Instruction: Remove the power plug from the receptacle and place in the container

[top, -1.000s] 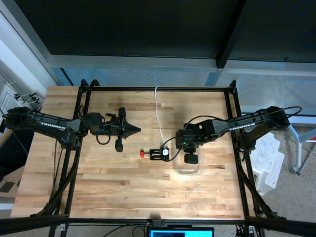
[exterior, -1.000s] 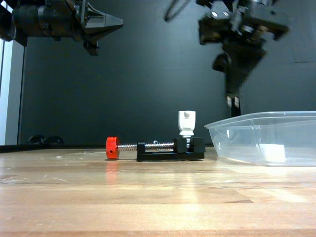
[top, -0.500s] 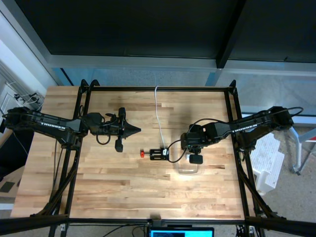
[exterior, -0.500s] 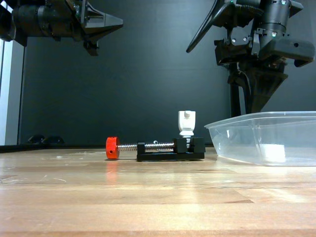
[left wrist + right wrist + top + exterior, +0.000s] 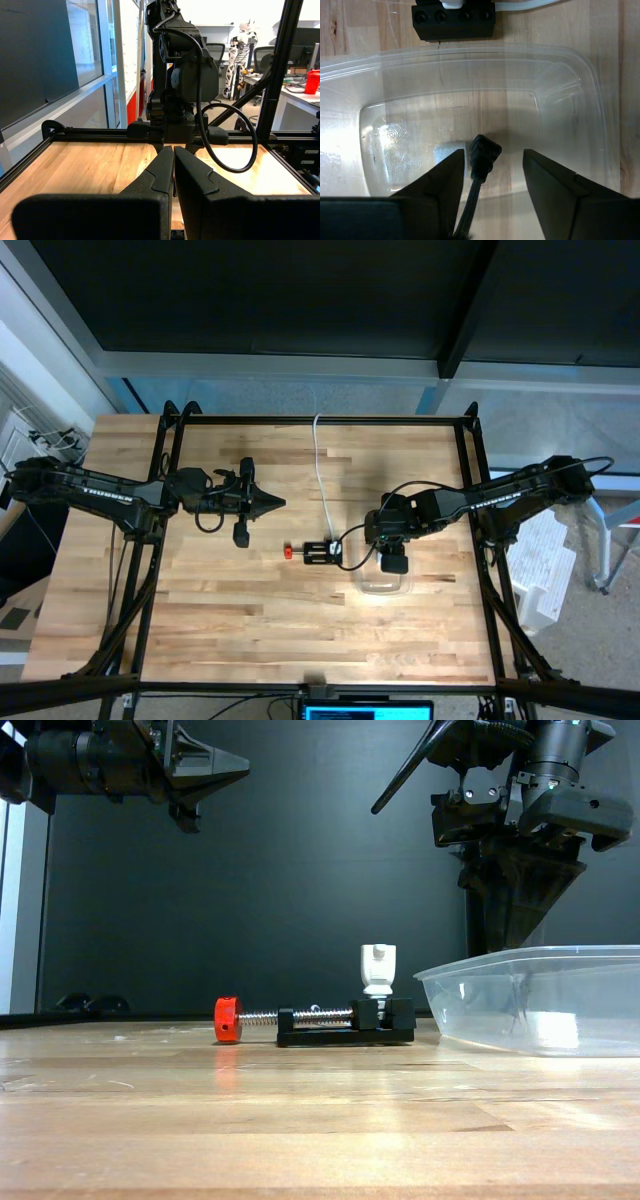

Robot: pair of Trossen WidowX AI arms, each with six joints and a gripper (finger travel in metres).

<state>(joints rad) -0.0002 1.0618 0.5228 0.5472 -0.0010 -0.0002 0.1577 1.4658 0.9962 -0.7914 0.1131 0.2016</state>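
Wooden table (image 5: 250, 590) carries two arms. The left arm (image 5: 100, 495) stretches level above it, its left pincer (image 5: 275, 504) closed tight on nothing. The right arm (image 5: 500, 490) bends down so the right pincer (image 5: 394, 562) hangs over the one container (image 5: 580, 100), jaws spread wide, gripping nothing. One vise (image 5: 345, 1023) sits just beside the container. The single power plug (image 5: 484, 150) lies inside the container, between the jaws, touching neither.

The left gripper (image 5: 173, 149) points, fingers (image 5: 192, 175) together, toward a black arm (image 5: 182, 80).
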